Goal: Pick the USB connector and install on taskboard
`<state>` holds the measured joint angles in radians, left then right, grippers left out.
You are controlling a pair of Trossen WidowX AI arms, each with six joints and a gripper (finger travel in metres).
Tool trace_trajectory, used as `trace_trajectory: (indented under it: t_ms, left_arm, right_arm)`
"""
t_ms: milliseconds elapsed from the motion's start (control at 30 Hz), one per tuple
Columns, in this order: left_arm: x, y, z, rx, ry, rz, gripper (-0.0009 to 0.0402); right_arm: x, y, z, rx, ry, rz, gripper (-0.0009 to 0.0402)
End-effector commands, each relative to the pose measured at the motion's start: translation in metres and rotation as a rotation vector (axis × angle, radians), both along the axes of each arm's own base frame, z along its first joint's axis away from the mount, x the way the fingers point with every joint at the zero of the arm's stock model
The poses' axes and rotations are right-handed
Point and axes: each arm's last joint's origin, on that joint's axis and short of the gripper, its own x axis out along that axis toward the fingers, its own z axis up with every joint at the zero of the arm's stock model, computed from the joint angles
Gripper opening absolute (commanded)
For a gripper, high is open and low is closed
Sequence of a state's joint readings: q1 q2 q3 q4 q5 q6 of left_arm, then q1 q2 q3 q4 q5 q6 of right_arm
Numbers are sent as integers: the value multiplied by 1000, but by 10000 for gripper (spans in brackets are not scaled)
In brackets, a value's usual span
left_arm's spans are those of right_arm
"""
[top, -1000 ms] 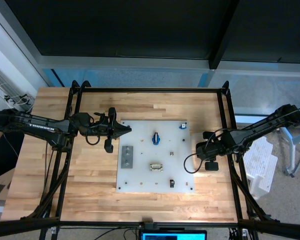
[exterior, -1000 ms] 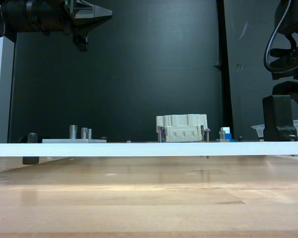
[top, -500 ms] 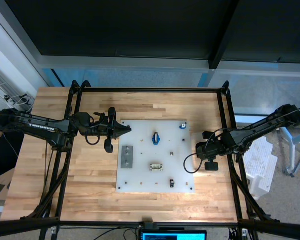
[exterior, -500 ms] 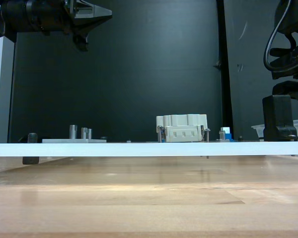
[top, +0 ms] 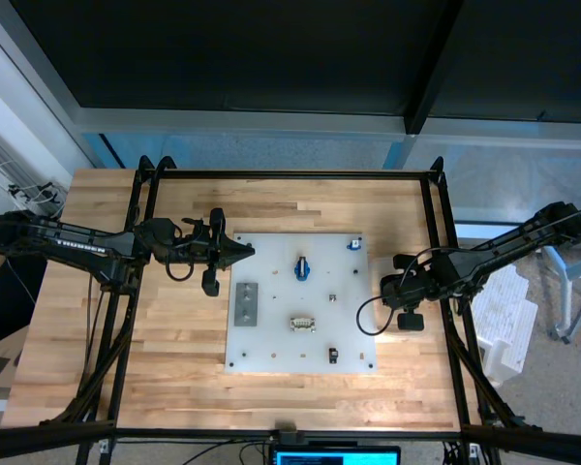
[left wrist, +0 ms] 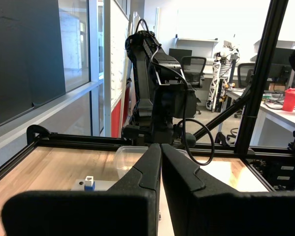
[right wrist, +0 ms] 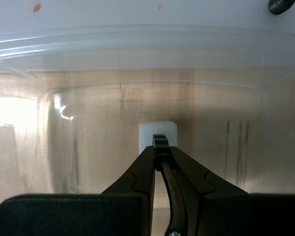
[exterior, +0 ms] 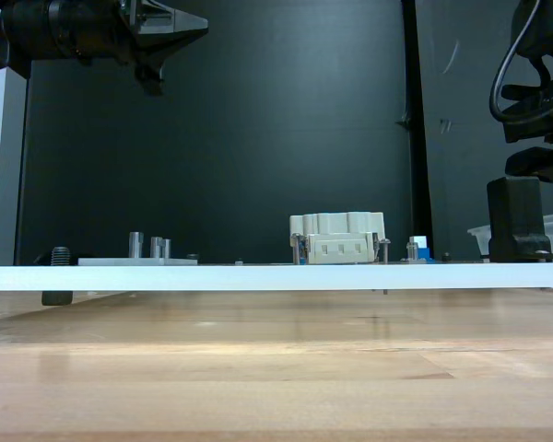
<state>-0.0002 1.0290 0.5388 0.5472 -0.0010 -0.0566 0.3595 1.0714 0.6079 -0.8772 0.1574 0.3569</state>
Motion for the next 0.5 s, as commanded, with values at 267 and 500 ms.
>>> trace_trajectory:
  t_ms: [267,500]
  left_arm:
    - [0,0,0,0,0,0,0]
    - [0,0,0,0,0,0,0]
  right_arm:
    - [-5,-2,9,17,-55,-3,0]
    - [-8,-3,19,11,-54,-3,0]
